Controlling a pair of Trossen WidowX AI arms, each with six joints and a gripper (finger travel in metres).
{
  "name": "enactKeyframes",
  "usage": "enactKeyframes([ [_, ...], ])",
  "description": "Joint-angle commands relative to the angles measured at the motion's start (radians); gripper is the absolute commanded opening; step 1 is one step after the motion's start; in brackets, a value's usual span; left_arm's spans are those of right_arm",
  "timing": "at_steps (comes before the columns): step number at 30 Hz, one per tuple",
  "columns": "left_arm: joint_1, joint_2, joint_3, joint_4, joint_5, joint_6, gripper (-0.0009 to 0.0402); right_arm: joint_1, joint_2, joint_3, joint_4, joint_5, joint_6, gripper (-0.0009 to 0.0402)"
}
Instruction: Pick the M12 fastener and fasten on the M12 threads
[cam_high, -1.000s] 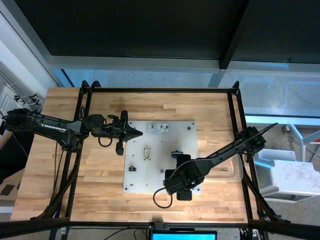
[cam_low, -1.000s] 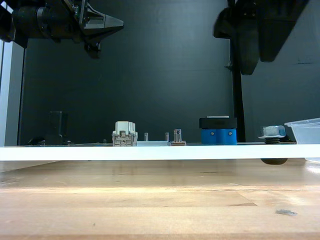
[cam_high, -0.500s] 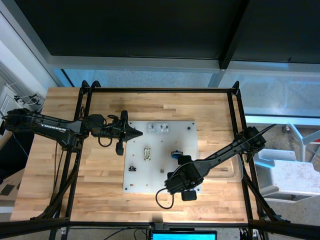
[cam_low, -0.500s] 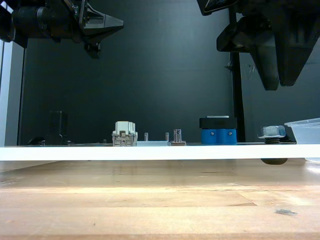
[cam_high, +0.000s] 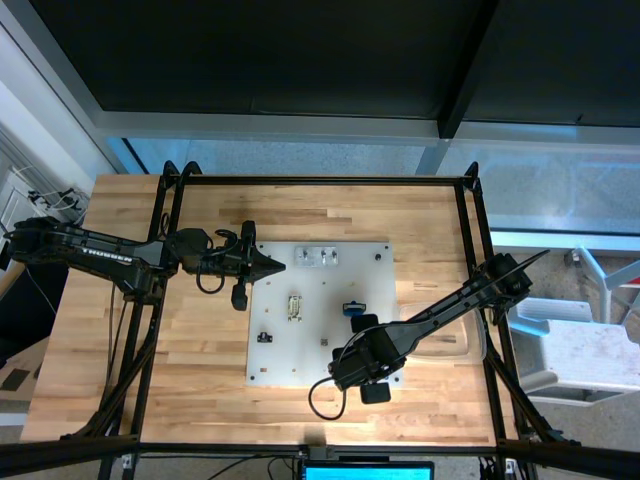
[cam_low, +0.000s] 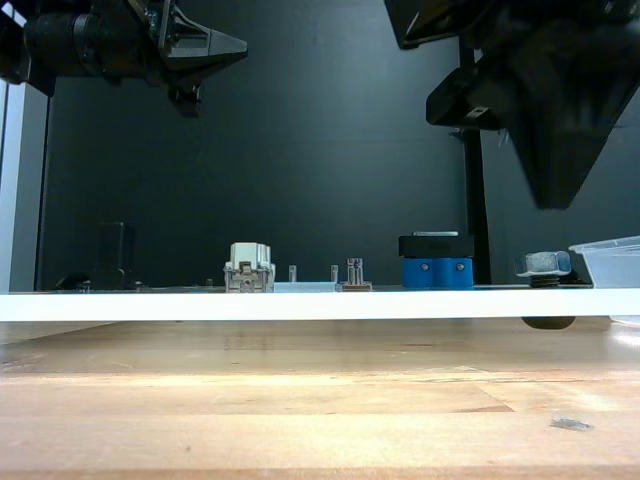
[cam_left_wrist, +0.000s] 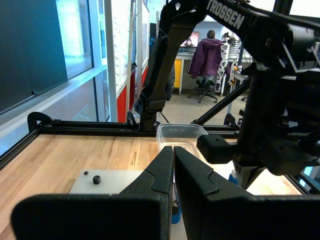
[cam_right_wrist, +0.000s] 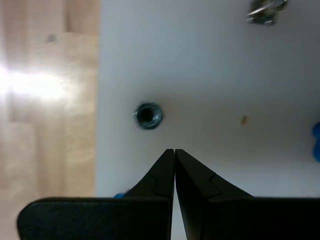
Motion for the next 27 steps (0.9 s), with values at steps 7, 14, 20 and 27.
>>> enactKeyframes([
  [7,0.000,0.000,0.000,0.000,0.000,0.000,0.0000,0.003,0.015,-0.033,0.063,0.026,0.029,0.0000],
  [14,0.000,0.000,0.000,0.000,0.000,0.000,0.0000,0.004,0.017,-0.037,0.077,0.029,0.029,0.0000],
  [20,0.000,0.000,0.000,0.000,0.000,0.000,0.0000,0.005,0.017,-0.040,0.084,0.029,0.035,0.0000],
  [27,0.000,0.000,0.000,0.000,0.000,0.000,0.0000,0.007,0.017,-0.063,0.114,0.026,0.053,0.0000],
])
